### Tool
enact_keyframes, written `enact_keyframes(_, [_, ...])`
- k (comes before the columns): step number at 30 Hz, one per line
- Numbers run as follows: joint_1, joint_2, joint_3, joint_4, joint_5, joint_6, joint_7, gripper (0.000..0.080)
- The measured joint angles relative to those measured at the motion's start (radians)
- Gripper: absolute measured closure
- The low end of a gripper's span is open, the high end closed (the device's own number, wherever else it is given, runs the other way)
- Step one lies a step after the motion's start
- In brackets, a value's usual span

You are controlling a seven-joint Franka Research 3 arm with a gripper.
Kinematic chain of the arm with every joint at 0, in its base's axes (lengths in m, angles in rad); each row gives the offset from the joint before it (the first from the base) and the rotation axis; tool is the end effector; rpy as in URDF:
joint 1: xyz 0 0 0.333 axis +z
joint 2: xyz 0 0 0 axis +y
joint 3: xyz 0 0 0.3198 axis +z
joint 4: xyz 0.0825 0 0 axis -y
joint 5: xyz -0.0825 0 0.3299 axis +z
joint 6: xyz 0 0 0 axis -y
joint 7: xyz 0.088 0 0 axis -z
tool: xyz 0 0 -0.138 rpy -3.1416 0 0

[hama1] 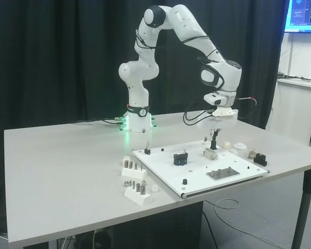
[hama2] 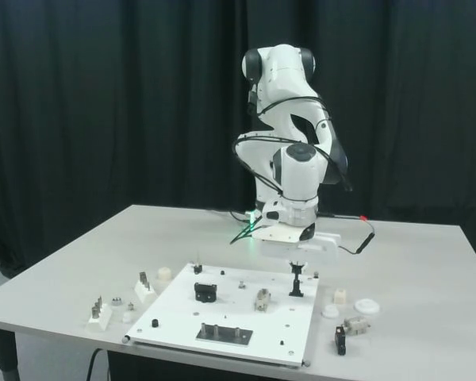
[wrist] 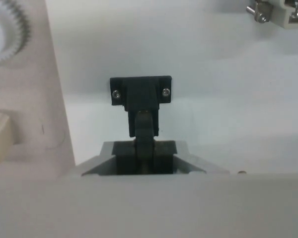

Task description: Insert USB.

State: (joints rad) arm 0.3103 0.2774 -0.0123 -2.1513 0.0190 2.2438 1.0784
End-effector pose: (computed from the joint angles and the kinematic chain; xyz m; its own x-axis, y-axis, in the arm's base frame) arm 0.4836 0.1496 0.2706 0.6928 -0.7148 -0.0949 -0.6985 -0.6980 0.1577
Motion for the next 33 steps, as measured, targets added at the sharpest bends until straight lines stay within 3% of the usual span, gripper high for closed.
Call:
enact_keyframes(10, [0.0,-0.001,0.0,-0.002,0.0,-0.001,-0.003,0.0732])
enact_keyframes(11, [0.0,-0.001,0.0,-0.003,0.0,-0.001,-0.003,0.0675])
enact_keyframes(18, [-0.001,-0.002,-0.008,-0.006,0.0,-0.01,-0.003,0.0675])
enact_keyframes(19, [-0.001,-0.003,-0.01,-0.006,0.0,-0.012,-0.003,0.0299])
enact_keyframes(23, [-0.001,-0.009,-0.016,-0.006,0.0,-0.016,-0.003,0.0299])
enact_keyframes(24, [-0.001,-0.011,-0.017,-0.006,0.0,-0.018,-0.003,0.0091])
enact_keyframes(30, [-0.001,-0.025,-0.023,-0.005,0.0,-0.027,-0.003,0.0091])
enact_keyframes(31, [-0.002,-0.028,-0.023,-0.005,0.0,-0.029,-0.003,0.0024])
enact_keyframes(33, [-0.002,-0.032,-0.023,-0.005,0.0,-0.033,-0.003,0.0008])
